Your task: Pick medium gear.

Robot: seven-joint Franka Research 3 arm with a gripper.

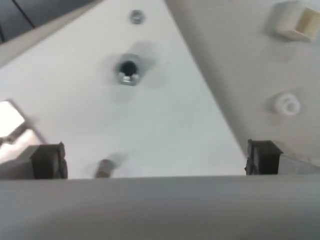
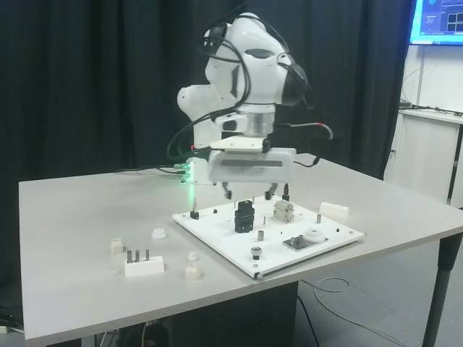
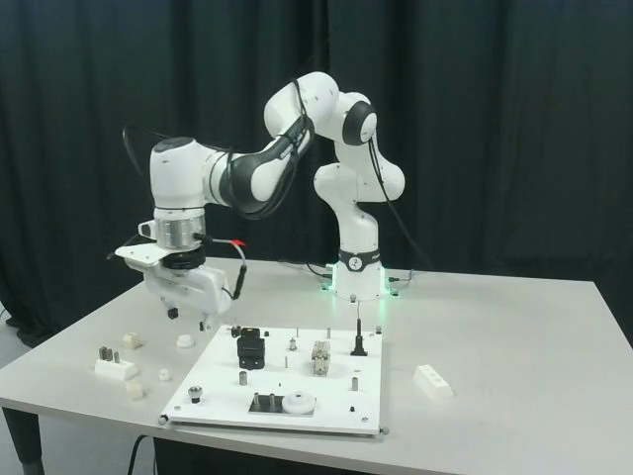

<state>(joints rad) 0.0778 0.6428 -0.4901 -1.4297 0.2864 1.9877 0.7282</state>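
Observation:
A white medium gear (image 2: 158, 233) (image 3: 183, 341) lies flat on the grey table just off the left edge of the white board (image 2: 217, 228). In the wrist view this gear (image 1: 286, 103) shows off to one side, beyond the board's edge. My gripper (image 2: 249, 194) (image 3: 188, 319) (image 1: 156, 159) hangs open above the board's far left part, a short way above the surface and holding nothing. Its black fingertips (image 1: 50, 160) stand wide apart. A larger white gear (image 2: 313, 235) (image 3: 298, 403) sits on the board near its front.
On the table left of the board are a small hollow block (image 1: 295, 20) (image 2: 116, 245), a white block with pegs (image 2: 143, 266), a smaller white gear (image 2: 192, 256) and another small block (image 2: 192, 272). The board carries a black part (image 2: 244, 217), pegs and a bolt (image 1: 128, 72).

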